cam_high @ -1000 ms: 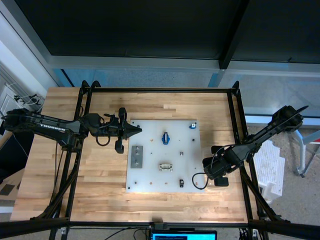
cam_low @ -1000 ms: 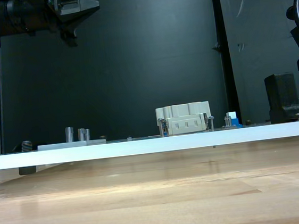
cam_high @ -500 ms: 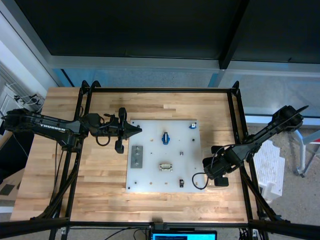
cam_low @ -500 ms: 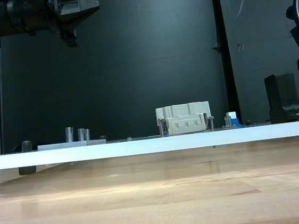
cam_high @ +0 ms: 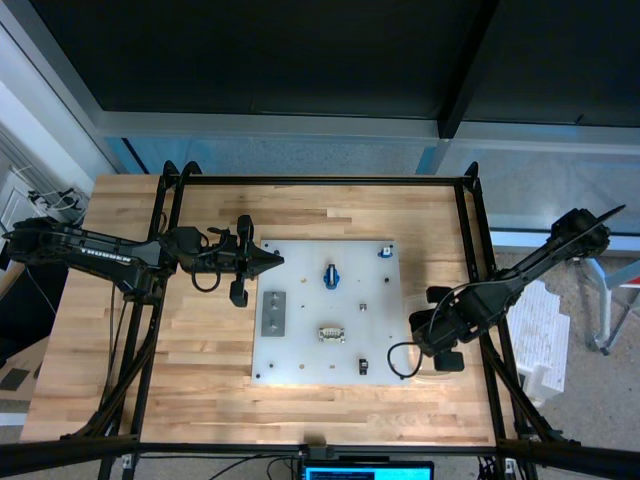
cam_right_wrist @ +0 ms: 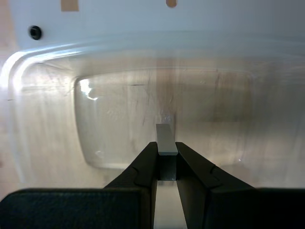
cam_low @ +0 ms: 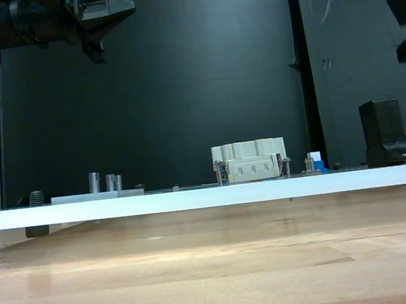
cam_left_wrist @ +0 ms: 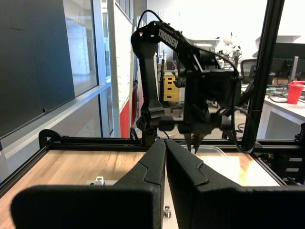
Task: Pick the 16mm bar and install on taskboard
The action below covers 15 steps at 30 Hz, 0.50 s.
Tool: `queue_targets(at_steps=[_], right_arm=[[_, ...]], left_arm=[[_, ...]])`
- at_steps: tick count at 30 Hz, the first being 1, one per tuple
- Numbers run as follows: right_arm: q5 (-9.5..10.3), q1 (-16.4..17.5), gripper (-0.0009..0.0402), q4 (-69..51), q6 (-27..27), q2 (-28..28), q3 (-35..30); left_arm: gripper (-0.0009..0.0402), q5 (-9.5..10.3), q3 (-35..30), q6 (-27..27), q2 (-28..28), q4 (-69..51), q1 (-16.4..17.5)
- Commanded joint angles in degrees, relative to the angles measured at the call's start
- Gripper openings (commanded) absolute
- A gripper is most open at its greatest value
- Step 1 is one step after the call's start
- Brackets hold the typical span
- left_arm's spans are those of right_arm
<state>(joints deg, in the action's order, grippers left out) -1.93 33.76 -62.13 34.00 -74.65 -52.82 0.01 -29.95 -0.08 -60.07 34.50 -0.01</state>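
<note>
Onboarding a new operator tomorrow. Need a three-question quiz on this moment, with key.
1. Fill in: the left gripper, raised above the far left corner of the white board, has its fingers ____.
2. True or false: the right gripper is shut on the small grey bar.
3. What lies beneath the bar? A) the white board B) the clear tray C) bare table
Key: 1 shut; 2 true; 3 B.

Grey 16mm bar point(cam_right_wrist: 165, 138), black right pincer point(cam_right_wrist: 166, 149), black left pincer point(cam_left_wrist: 165, 142), white taskboard point(cam_high: 300, 352), blue knob point(cam_high: 331, 275), light-wood table point(cam_high: 200, 375).
</note>
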Motion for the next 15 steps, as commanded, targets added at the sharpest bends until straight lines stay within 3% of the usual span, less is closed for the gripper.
queue_targets(at_steps=[1,6,11,15], right_arm=[[-0.11,0.02,0.0000,-3.76,-1.68,0.31,-2.95],[-0.09,0.02,0.0000,-7.80,-6.99,0.33,-7.37],[0.00,0.04,0.0000,-9.14,-17.27,0.28,-9.97],[0.00,0.07,0.0000,-9.44,-28.76,0.28,-10.56]], left_arm=[[0.0000,0.00,0.00,0.02,-0.02,0.02,0.02],[0.0000,0.00,0.00,0.02,-0.02,0.04,0.00],[0.0000,0.00,0.00,0.02,-0.02,0.02,0.02],[0.0000,0.00,0.00,0.02,-0.02,0.02,0.00]])
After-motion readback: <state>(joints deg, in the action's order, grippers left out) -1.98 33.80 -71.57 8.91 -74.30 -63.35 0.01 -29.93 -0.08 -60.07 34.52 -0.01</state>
